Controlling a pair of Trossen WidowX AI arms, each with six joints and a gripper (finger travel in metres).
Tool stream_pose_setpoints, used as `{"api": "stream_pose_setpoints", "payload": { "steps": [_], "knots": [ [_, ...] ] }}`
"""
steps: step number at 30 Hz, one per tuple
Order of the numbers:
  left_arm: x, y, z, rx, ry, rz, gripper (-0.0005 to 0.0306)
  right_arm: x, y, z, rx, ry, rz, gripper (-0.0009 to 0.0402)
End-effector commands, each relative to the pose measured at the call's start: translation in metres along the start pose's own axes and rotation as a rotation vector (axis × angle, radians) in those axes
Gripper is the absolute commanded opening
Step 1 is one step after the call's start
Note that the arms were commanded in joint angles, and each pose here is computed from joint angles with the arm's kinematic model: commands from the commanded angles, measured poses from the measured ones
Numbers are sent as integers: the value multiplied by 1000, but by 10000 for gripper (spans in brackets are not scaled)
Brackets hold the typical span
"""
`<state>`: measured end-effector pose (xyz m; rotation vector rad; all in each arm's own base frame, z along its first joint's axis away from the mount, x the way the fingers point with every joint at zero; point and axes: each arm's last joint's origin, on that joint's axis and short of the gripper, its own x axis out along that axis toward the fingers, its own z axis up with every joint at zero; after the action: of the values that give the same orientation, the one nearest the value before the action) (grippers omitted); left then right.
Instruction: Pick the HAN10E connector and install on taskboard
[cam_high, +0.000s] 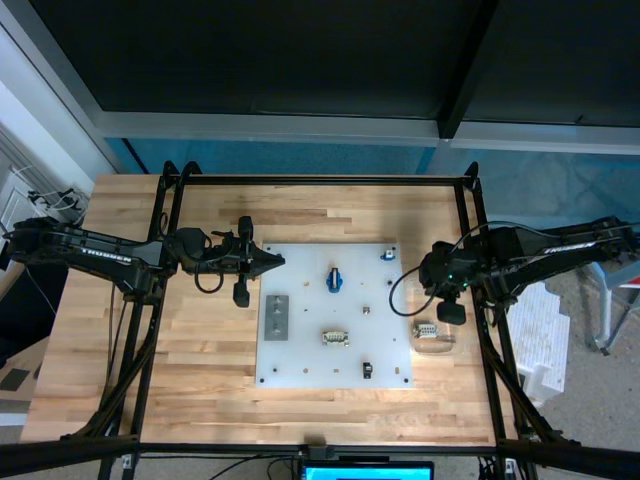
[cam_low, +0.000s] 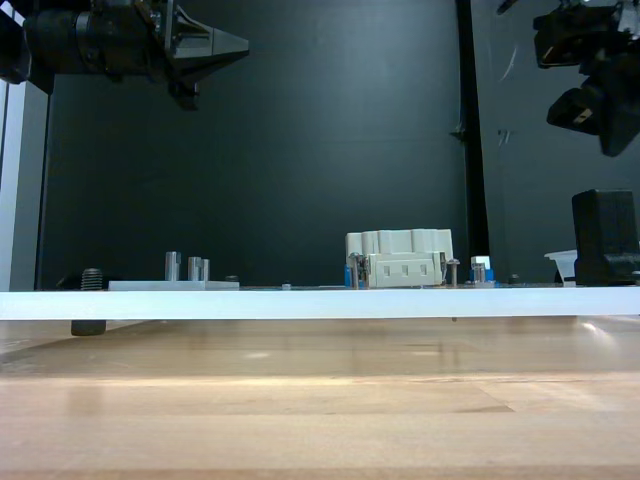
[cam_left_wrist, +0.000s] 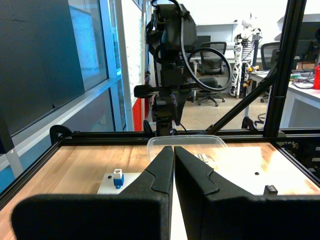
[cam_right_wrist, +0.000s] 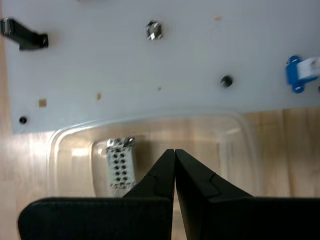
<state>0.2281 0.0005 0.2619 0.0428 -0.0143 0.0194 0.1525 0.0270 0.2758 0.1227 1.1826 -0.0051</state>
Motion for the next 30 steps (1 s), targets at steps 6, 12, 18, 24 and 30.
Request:
{"api": "stream_pose_setpoints", "payload": {
  "steps": [6, 12, 18, 24, 30],
  "knots": [
    [0, 0, 0, 0, 0, 0, 1, 14, 26, -2, -74, 98, 22, 0],
    [0, 0, 0, 0, 0, 0, 1, 20, 40, -5, -108, 134, 17, 0],
    [0, 0, 0, 0, 0, 0, 1, 30, 50, -6, -137, 184, -4, 33],
    [0, 0, 0, 0, 0, 0, 1, 38, 54, -4, -127, 208, -25, 120],
    [0, 0, 0, 0, 0, 0, 1, 43, 56, -6, -135, 208, -70, 213]
  ]
}}
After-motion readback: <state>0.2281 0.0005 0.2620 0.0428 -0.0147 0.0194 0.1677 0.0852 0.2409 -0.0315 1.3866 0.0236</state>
